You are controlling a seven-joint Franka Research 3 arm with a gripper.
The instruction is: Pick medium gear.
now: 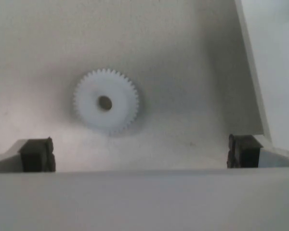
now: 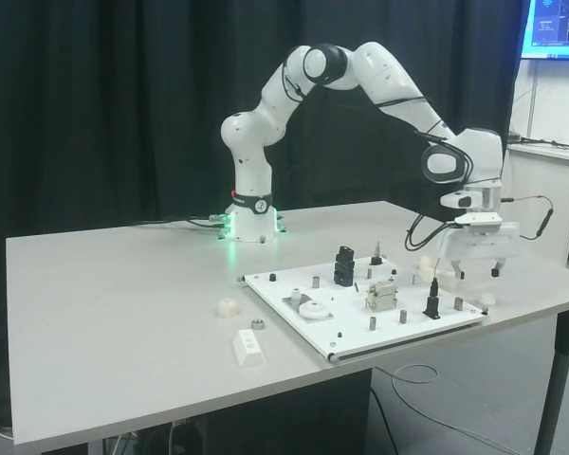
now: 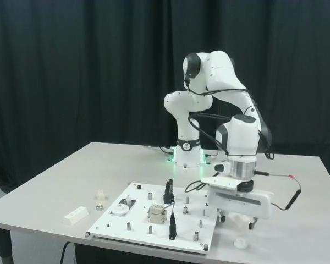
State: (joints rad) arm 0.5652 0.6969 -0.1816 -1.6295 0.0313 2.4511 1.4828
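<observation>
Hovering spread wide and empty, the gripper point(image 1: 139, 154) hangs above the medium gear point(image 1: 106, 101).

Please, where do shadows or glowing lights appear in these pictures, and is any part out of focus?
Wrist view: the medium gear casts a soft shadow on the table, and the pale edge across the foreground is out of focus. Both room views: green light glows at the arm's base, against black curtains.
</observation>
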